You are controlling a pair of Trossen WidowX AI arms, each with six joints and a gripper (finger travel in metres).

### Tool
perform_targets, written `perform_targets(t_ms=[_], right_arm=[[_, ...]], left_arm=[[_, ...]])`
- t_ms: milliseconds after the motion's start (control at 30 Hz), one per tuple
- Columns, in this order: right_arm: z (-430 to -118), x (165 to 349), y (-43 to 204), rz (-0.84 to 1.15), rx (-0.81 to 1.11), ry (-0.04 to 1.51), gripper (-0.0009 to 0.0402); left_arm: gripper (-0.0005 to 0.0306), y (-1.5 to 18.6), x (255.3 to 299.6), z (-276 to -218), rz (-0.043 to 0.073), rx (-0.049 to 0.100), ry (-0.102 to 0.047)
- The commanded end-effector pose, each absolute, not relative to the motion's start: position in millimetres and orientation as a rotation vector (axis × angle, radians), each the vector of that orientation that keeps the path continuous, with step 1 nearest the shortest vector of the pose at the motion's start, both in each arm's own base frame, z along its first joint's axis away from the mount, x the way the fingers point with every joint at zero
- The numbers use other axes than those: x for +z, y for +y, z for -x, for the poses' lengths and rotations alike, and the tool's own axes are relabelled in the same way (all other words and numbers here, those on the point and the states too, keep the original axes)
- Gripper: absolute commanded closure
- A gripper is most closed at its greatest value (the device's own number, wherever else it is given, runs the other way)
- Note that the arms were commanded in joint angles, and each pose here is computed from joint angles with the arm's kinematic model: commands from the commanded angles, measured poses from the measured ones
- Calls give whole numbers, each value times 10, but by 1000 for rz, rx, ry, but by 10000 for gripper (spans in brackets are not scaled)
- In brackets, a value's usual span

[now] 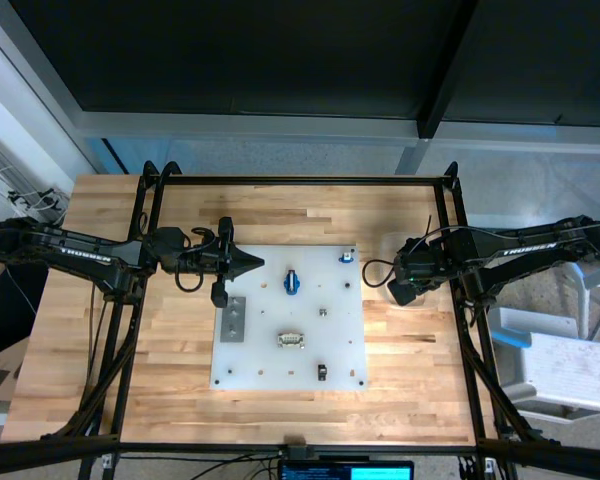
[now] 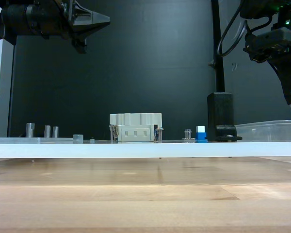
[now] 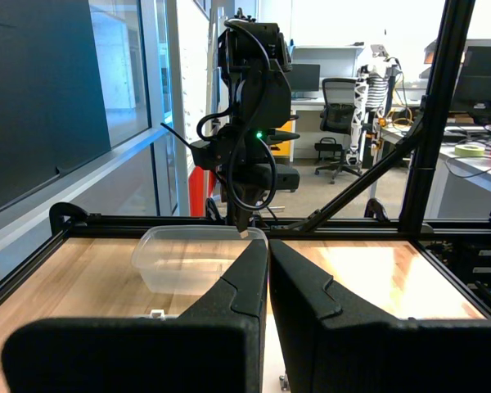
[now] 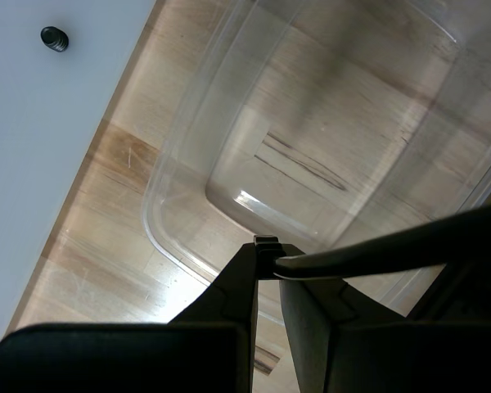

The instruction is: Remove the USB connector from the USB hub and place in the container

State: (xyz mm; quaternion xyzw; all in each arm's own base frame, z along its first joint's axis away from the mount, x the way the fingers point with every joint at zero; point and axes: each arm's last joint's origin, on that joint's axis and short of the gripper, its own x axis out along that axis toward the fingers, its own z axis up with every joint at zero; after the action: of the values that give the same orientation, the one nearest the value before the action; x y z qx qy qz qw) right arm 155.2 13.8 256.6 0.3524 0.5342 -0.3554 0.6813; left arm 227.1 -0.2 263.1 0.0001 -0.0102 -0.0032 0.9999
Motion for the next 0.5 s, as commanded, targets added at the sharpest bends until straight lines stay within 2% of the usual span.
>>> perform_targets(t_ms=[33, 300, 500], right_arm=[[-1553, 2566, 138, -790, -798, 1198, 338], [-1553, 2566, 137, -788, -798, 1197, 273], [-1553, 2566, 138, -787, -797, 1197, 243]], left_arm=[[300, -1, 2632, -2271, 0, -6, -21], [300, -2, 2632, -2271, 0, -7, -21], [300, -1, 2632, -2271, 0, -6, -21]])
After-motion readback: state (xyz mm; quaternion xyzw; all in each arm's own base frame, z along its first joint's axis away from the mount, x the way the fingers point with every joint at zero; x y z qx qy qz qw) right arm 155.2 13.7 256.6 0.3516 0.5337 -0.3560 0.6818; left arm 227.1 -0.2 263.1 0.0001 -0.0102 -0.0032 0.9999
